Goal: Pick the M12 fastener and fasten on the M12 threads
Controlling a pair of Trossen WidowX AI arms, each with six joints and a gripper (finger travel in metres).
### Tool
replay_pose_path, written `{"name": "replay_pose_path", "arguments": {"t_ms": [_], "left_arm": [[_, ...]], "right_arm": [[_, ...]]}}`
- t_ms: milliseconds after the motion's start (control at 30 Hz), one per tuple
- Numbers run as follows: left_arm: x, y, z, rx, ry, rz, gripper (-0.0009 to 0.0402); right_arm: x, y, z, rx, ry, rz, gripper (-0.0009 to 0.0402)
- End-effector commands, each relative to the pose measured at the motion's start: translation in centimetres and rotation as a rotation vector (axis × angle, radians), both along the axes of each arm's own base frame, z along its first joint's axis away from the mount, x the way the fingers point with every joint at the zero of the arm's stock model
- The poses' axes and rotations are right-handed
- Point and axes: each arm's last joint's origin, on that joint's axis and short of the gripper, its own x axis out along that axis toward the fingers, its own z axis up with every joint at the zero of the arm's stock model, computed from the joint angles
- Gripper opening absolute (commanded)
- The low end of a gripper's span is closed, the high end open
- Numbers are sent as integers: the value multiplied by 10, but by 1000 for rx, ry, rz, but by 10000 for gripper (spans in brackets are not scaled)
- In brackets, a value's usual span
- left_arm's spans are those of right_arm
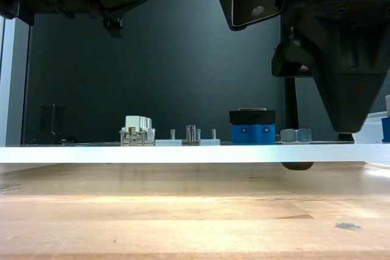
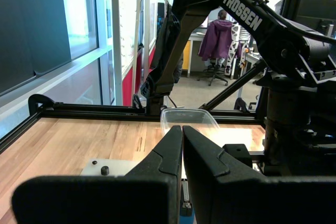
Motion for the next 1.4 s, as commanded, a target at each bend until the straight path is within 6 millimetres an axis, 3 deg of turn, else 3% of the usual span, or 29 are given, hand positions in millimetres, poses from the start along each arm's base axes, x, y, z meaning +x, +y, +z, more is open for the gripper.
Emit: {"name": "replay_pose_path", "arguments": {"t_ms": [33, 167, 967, 1400], "left_arm": [[0, 0, 0, 0, 0, 0, 0], [0, 0, 0, 0, 0, 0, 0], [0, 0, 0, 0, 0, 0, 0], [0, 0, 0, 0, 0, 0, 0]], "right_arm": [[-1, -3, 0, -61, -13, -25, 0], [0, -6, 0, -147, -53, -77, 0], [0, -1, 1, -54, -32, -68, 0], [-11, -5, 44, 1, -126, -71, 0]]}}
